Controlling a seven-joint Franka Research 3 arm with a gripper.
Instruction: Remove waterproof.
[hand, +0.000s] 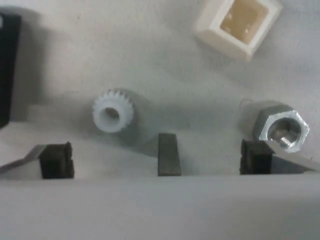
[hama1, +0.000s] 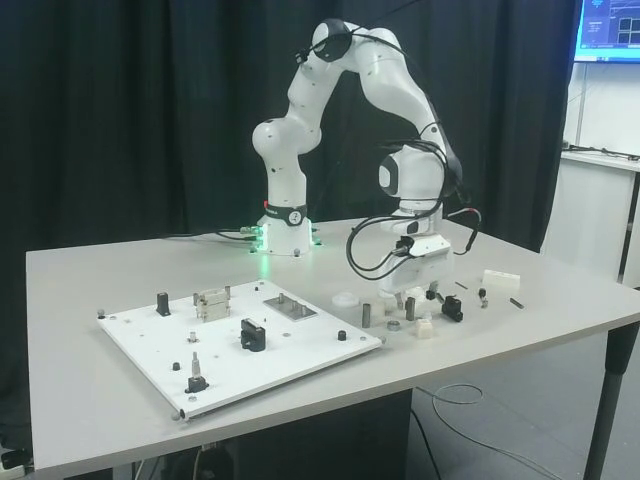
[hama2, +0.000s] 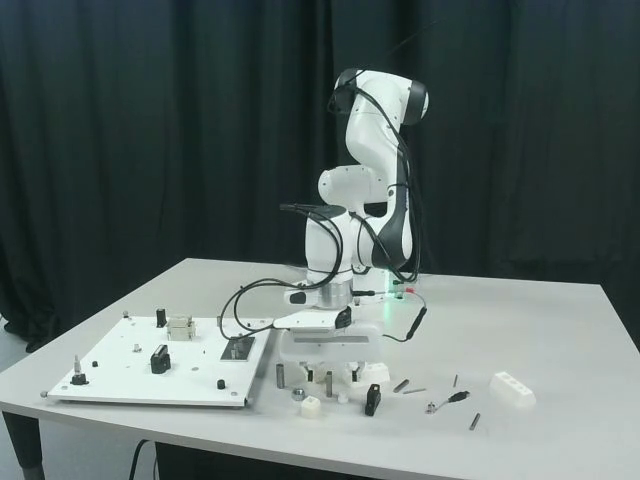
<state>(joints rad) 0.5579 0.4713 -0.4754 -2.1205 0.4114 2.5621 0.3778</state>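
Observation:
My gripper (hand: 155, 160) hangs low over the table just off the white board (hama1: 150, 340), open, with its black fingertips (hand: 56, 160) wide apart. A dark grey upright peg (hand: 169, 154) shows between the fingertips, touching neither. On the table under the gripper lies a white toothed round cap (hand: 112, 111). A metal hex nut (hand: 281, 130) sits close to one fingertip. A white square cup (hand: 240, 22) lies farther off. From the room the gripper (hama1: 418, 293) (hama2: 335, 375) hovers among these loose parts. A pale connector block (hama1: 212, 303) stands on the board.
The board (hama2: 120, 375) carries several small black and grey fittings. Loose beside the gripper are a black clip (hama1: 453, 308), a white block (hama1: 502, 279) and small pins (hama2: 474, 421). The table's front edge is near. A black object (hand: 7, 65) sits at the wrist view's edge.

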